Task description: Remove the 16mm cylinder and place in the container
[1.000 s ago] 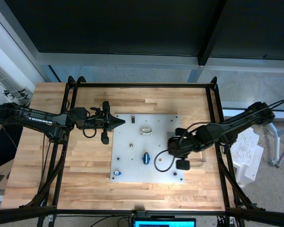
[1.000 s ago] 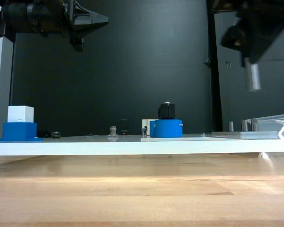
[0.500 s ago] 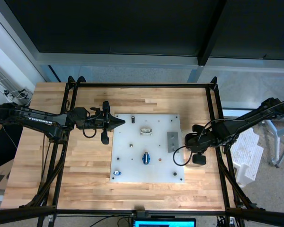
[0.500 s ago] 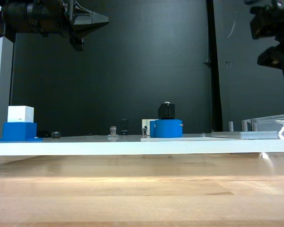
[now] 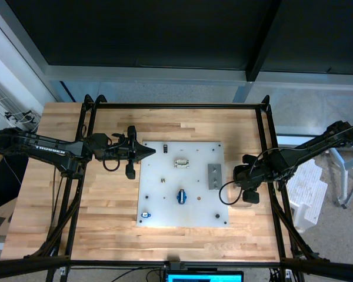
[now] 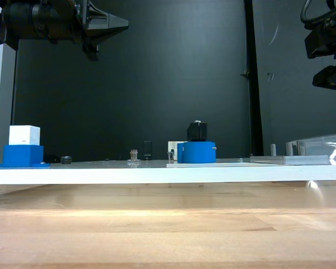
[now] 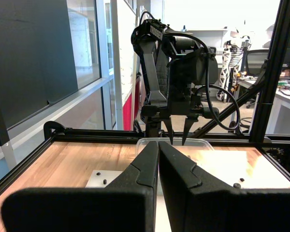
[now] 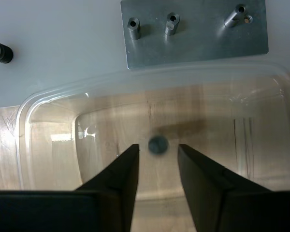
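Looking down through the right wrist view, the 16mm cylinder (image 8: 158, 144) is a small, blurred grey disc seen end-on inside the container (image 8: 24, 116), a clear tub beside the white board. My right gripper (image 8: 158, 147) hangs open above it, its fingers (image 8: 128, 169) apart and not touching the cylinder. The left wrist view shows the same gripper (image 7: 176, 131) open over the container (image 7: 150, 141), with nothing between its tips. My left gripper (image 5: 152, 151) is shut and empty, held high by the board's back left edge.
The white board (image 5: 165, 200) carries a blue and black fitting (image 5: 181, 197), a metal plate (image 8: 198, 38) with three small pegs, and a blue block (image 6: 23, 154) with a white cube. The black frame rail (image 5: 270, 176) runs just right of the container.
My right gripper carried the cylinder rightward from above the board to above the container. It has opened, and the cylinder has left its fingers. The left arm has not moved.
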### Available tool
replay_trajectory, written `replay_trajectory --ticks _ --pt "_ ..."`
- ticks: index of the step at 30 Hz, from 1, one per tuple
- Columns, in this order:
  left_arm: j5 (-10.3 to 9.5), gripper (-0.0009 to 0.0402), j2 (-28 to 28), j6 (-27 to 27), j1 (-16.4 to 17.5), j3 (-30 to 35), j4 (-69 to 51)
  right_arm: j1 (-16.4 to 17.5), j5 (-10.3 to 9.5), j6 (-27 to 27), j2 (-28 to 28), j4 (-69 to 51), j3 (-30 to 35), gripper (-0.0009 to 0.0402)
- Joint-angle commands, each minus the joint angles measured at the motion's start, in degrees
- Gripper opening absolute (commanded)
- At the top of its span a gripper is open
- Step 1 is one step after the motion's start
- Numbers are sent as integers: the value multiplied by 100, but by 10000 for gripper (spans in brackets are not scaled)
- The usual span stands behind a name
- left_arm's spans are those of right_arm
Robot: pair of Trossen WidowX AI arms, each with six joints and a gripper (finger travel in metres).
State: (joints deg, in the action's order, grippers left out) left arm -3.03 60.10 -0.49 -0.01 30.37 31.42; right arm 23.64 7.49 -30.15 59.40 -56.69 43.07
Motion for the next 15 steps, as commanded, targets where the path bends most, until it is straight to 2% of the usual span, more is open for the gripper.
replay_trajectory --ticks 1,4,7,15 --pt "2 0 2 -2 0 0 0 2 4 59 4 0 2 159" --pt "2 0 0 -2 0 0 0 2 63 61 7 0 2 182" --pt "2 0 0 -2 2 0 0 -2 208 61 7 0 2 197" --pt "2 0 0 -2 2 0 0 -2 212 83 7 4 2 204"
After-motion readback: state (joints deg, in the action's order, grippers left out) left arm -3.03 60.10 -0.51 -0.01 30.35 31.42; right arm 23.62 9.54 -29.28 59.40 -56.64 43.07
